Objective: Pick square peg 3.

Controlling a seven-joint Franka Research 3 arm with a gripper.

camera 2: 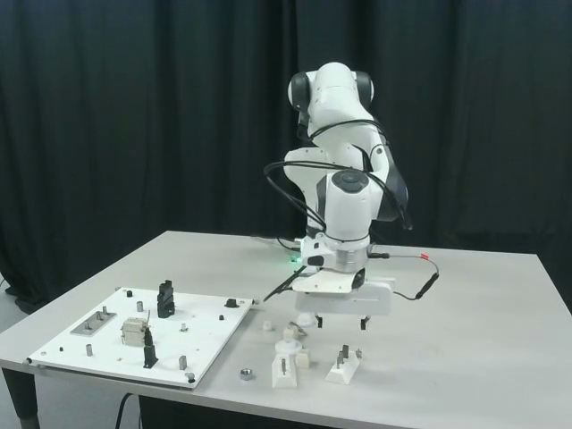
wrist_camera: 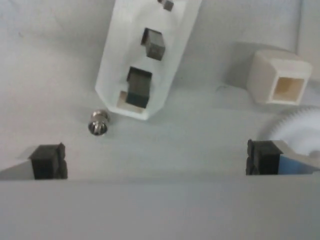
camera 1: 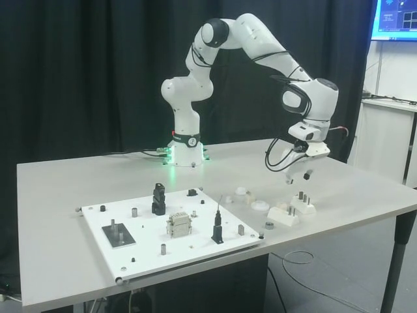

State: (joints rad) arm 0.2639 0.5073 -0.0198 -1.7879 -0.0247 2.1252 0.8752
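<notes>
Grey and square in section, the pegs stand in a row in a white holder (wrist_camera: 145, 60) on the table (camera 1: 365, 189); the wrist view shows three of them in its slots, growing in size along the row. I take the largest, square peg 3 (wrist_camera: 138, 87), at the holder's near end, to be the target, though no marking confirms the numbering. It sits upright in its slot, untouched.

The step in hand looks like the approach: the tool (wrist_camera: 155, 162) hangs above the table with its two black fingers (wrist_camera: 48, 162) spread wide and nothing between them. The peg lies ahead of the fingertips, not between them, so the next move calls for shifting over the peg, squaring the fingers to its flat sides, then descending.

Close by lie a small metal knob (wrist_camera: 98, 122), a white block with a square socket (wrist_camera: 278, 77) and a white gear (wrist_camera: 300, 127).

The arm (camera 1: 260, 49) arches high from its base and reaches out, wrist pointing straight down over the holders.
</notes>
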